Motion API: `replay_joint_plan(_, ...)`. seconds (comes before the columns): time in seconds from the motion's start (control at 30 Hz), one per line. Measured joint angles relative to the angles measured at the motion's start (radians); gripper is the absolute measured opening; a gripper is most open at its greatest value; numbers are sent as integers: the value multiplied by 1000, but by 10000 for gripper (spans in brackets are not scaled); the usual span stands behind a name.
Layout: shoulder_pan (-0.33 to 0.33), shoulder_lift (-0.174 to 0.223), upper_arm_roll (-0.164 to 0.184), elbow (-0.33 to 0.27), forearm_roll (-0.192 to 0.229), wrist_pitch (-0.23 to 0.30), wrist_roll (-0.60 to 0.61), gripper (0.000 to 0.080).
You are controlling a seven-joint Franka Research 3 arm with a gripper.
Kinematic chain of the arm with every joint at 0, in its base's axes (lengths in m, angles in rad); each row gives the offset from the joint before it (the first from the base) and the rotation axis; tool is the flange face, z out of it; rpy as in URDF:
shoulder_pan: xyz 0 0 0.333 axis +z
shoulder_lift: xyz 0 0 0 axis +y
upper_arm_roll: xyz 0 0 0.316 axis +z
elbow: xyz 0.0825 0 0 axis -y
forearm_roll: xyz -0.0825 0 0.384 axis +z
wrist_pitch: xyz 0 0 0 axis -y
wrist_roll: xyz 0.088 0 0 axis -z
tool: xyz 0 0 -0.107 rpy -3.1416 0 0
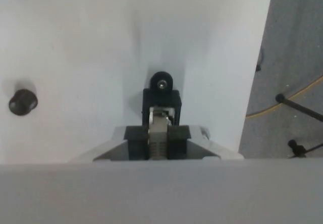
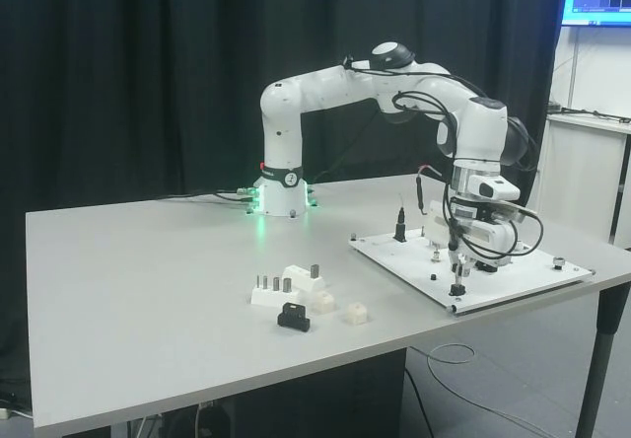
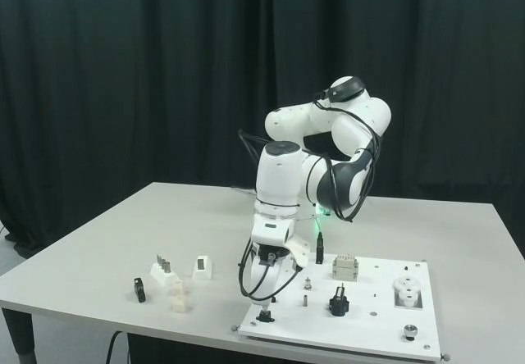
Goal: Insert Ethernet.
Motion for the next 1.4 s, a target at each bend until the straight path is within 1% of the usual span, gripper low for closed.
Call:
replay_joint_plan(0.7,7,7,0,-3,-1,15,2,73)
replay_joint_plan(1.17,31,9,1,-32,-1,45,11,73)
replay_joint_plan(1.4,38,9,10,-46,-1,75,11,73)
